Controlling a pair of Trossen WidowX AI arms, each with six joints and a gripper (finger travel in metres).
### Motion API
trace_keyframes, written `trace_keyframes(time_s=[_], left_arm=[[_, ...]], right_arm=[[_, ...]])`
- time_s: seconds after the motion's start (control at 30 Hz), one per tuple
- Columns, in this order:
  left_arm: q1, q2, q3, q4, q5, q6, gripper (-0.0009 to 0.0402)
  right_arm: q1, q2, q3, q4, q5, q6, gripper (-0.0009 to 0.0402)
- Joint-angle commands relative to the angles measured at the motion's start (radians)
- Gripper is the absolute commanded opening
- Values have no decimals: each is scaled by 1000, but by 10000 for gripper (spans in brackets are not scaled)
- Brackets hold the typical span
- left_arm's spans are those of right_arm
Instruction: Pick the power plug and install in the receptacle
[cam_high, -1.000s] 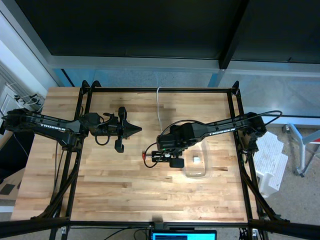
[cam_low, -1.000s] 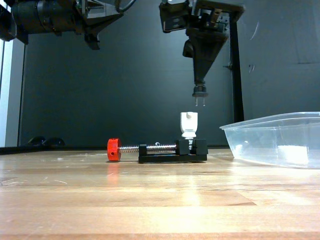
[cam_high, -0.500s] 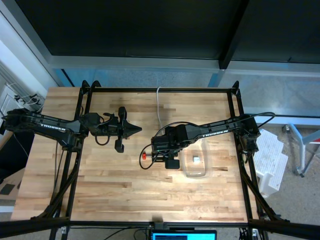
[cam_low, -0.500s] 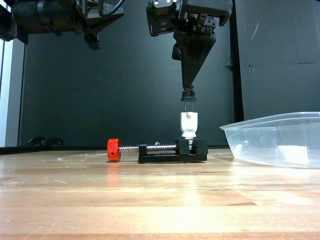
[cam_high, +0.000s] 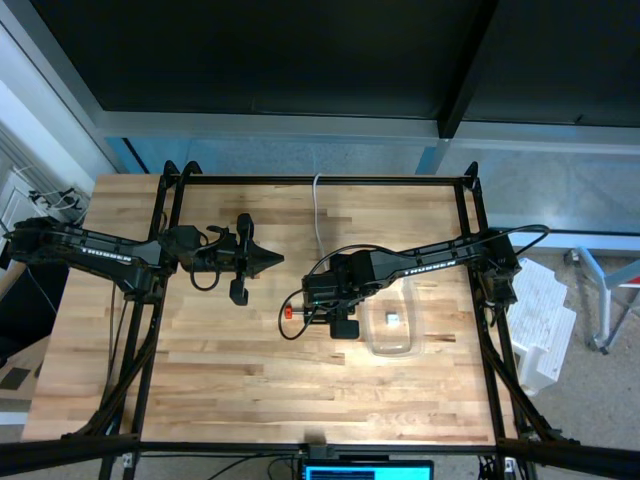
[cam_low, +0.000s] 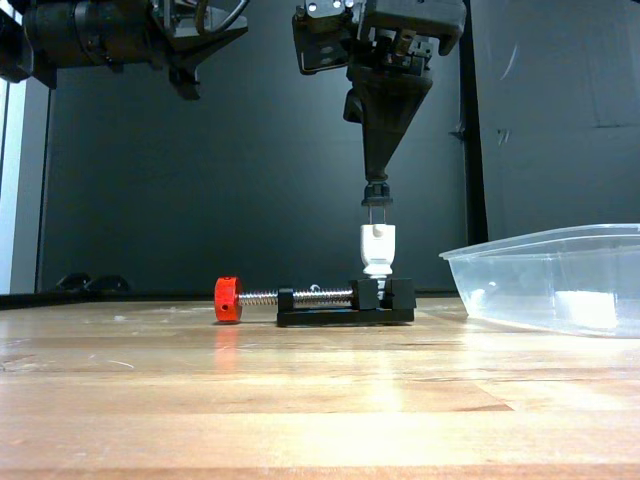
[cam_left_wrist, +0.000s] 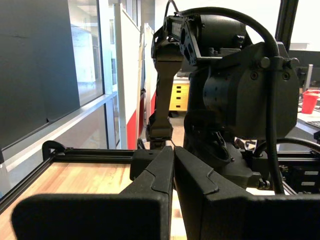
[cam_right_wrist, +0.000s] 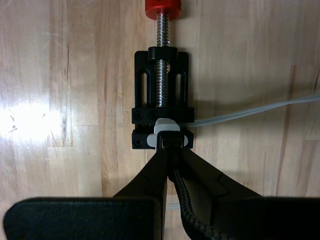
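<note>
**Plug poised on top of the socket block**

The right tool (cam_low: 376, 186) points straight down over the middle of the surface (cam_high: 230, 380), pinching the power plug (cam_low: 376, 194). The plug's two prongs hang directly above the receptacle (cam_low: 377, 245). They seem to just reach its top, though the low view does not settle whether they have entered.

The receptacle stands upright, clamped in the black mini vise (cam_low: 346, 301). The vise's red knob (cam_low: 227, 299) sticks out toward the left arm's side.

In the right wrist view the tool's own fingers (cam_right_wrist: 145, 185) and a braided black cable (cam_right_wrist: 187, 210) cover most of the receptacle, so only a white edge shows. A thin white cord (cam_right_wrist: 250, 111) runs from it across the wood.

A clear tray (cam_low: 510, 285) sits near the vise on the right arm's side, with a small white cube (cam_high: 394, 319) inside.

The left tool (cam_left_wrist: 173, 152) hovers high, well apart toward the left, with its fingers pressed together
</note>
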Motion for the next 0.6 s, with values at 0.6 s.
trace_keyframes(time_s=[0.6], left_arm=[[0, 0, 0, 0, 0, 0, 0]], right_arm=[[0, -1, -106, 107, -9, -8, 0]])
